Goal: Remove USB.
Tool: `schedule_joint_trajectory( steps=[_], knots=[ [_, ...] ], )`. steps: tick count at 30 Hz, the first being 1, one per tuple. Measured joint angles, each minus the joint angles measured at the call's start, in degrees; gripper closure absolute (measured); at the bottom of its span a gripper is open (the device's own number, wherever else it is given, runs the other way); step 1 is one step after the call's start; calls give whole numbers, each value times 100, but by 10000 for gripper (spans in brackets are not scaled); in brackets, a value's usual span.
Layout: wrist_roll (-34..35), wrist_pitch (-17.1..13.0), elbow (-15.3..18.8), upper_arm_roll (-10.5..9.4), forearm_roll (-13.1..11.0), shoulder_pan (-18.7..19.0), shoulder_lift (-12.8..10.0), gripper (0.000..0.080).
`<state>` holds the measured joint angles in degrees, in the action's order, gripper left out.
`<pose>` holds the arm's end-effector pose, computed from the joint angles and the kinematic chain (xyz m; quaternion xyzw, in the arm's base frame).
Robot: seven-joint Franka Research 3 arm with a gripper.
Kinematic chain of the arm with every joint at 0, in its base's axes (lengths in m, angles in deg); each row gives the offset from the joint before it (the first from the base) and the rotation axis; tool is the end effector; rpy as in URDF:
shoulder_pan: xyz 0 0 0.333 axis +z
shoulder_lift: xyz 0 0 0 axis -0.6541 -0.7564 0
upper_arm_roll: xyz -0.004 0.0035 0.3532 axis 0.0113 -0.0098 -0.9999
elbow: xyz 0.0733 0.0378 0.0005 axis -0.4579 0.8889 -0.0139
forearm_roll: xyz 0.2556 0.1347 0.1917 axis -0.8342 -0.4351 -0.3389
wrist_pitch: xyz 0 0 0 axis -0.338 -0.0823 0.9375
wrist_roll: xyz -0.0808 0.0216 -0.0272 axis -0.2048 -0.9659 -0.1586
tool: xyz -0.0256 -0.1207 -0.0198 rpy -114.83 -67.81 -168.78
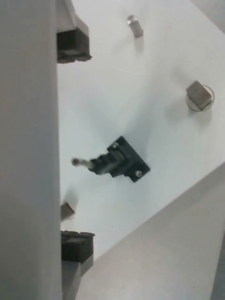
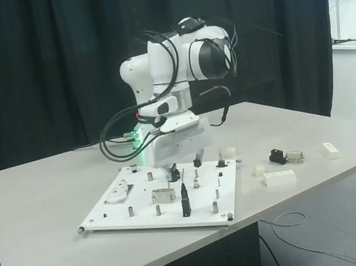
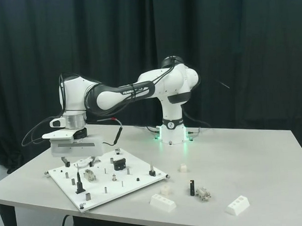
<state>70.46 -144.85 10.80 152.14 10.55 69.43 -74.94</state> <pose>0.6726 -0.1918 0.3037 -0.9559 0.2928 -0.0230 0.0072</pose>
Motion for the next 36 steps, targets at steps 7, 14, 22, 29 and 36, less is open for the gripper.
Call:
schedule_joint_trajectory(
  steps=[7, 14, 22, 29, 36],
  knots=[
    [-20, 2, -276, -126, 0, -242, -1, 3],
    [-109, 3, -414, -204, 3, -372, -1, 3],
    [-109, 6, -443, -209, 3, -404, -1, 170],
    [-94, 21, -463, -209, 3, -405, 1, 332],
    [-45, 131, -512, -205, 3, -405, 16, 672]
  ],
)
